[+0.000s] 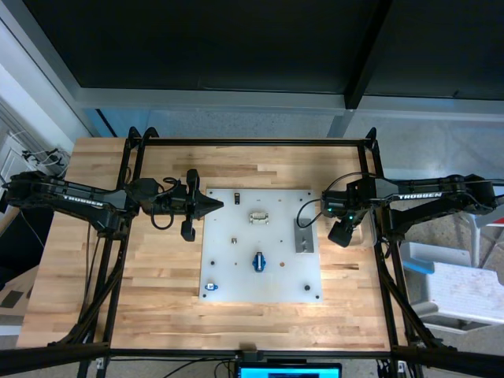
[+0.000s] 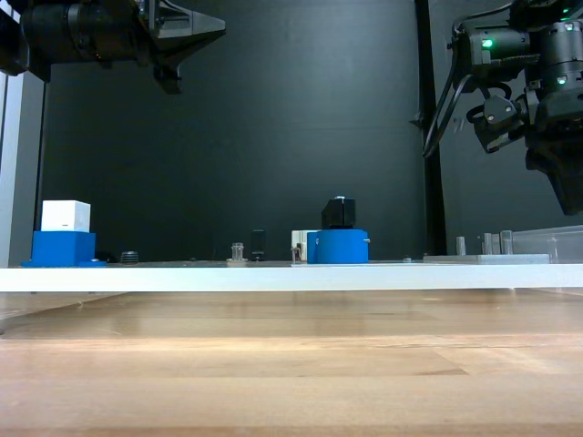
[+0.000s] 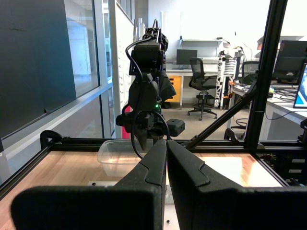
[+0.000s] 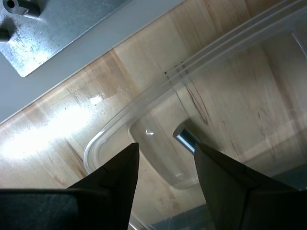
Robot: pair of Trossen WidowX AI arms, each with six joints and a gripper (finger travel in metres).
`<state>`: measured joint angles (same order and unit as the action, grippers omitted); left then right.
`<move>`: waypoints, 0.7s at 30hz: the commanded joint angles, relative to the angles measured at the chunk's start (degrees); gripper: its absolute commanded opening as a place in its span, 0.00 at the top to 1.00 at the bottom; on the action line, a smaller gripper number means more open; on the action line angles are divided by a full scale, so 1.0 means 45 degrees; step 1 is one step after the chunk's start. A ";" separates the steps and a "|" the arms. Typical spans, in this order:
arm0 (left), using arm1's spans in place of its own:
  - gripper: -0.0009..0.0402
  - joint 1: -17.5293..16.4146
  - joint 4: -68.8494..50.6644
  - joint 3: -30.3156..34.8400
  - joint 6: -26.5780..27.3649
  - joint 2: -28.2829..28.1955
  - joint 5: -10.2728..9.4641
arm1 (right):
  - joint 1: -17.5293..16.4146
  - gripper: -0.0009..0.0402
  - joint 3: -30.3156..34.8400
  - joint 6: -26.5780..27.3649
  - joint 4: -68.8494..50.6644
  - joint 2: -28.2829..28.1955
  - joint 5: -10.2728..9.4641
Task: Pick the 16mm cylinder and place it in the container
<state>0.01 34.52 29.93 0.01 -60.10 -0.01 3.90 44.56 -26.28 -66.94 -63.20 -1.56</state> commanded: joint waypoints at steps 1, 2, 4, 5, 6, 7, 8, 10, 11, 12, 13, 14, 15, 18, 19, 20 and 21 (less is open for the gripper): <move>0.98 0.0000 0.0005 0.0005 0.0000 0.0000 0.0000 | -0.0005 0.59 0.0000 -0.0019 0.0005 0.0000 0.0005; 0.98 -0.0005 0.0000 0.0005 0.0000 0.0000 0.0000 | -0.0005 0.59 0.0000 -0.0019 0.0015 0.0000 0.0005; 0.98 0.0000 0.0005 0.0005 0.0000 0.0000 0.0000 | -0.0005 0.59 0.0000 -0.0019 0.0024 0.0000 0.0005; 0.98 0.0000 0.0000 0.0005 0.0000 0.0000 0.0000 | -0.0005 0.59 0.0000 -0.0019 0.0029 0.0000 0.0005; 0.98 -0.0005 0.0005 0.0005 0.0000 0.0000 0.0000 | -0.0005 0.59 0.0000 -0.0019 0.0034 0.0000 0.0005; 0.98 0.0000 0.0005 0.0005 0.0000 -0.0005 0.0000 | -0.0005 0.59 0.0000 -0.0024 0.0034 0.0000 0.0005; 0.98 0.0000 0.0005 0.0005 0.0000 0.0000 0.0000 | -0.0005 0.59 0.0000 -0.0039 0.0034 0.0000 0.0005; 0.98 0.0000 0.0005 0.0005 0.0000 0.0000 0.0000 | -0.0005 0.59 0.0000 -0.0063 0.0039 0.0000 0.0005; 0.98 0.0000 0.0005 0.0005 0.0000 0.0000 0.0000 | -0.0005 0.59 0.0000 -0.0063 0.0039 0.0000 0.0005; 0.98 -0.0005 0.0005 0.0005 0.0000 0.0000 0.0000 | -0.0005 0.59 0.0000 -0.0063 0.0044 0.0000 0.0005; 0.98 -0.0005 0.0000 0.0005 0.0000 0.0000 0.0000 | -0.0005 0.59 0.0000 -0.0063 0.0049 0.0000 0.0005; 0.98 0.0000 0.0000 0.0005 0.0000 0.0000 0.0000 | -0.0005 0.59 0.0000 -0.0078 0.0044 0.0000 0.0005; 0.98 0.0000 0.0005 0.0005 0.0000 0.0000 0.0000 | -0.0005 0.59 0.0000 -0.0097 0.0044 0.0000 0.0000; 0.98 0.0000 0.0000 0.0005 0.0000 0.0000 0.0000 | -0.0005 0.59 0.0000 -0.0102 0.0039 0.0000 0.0000; 0.98 0.0000 0.0000 0.0005 0.0000 0.0000 0.0000 | -0.0005 0.59 0.0000 -0.0087 0.0034 0.0000 0.0000; 0.98 -0.0005 0.0005 0.0005 0.0000 0.0000 0.0000 | -0.0005 0.59 0.0000 -0.0073 0.0034 0.0000 0.0000; 0.98 0.0000 0.0000 0.0005 0.0000 0.0000 0.0000 | -0.0005 0.59 0.0000 -0.0073 0.0034 0.0000 0.0000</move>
<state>0.01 34.52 29.93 0.01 -60.10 -0.03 3.88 44.56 -26.72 -66.78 -63.20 -1.56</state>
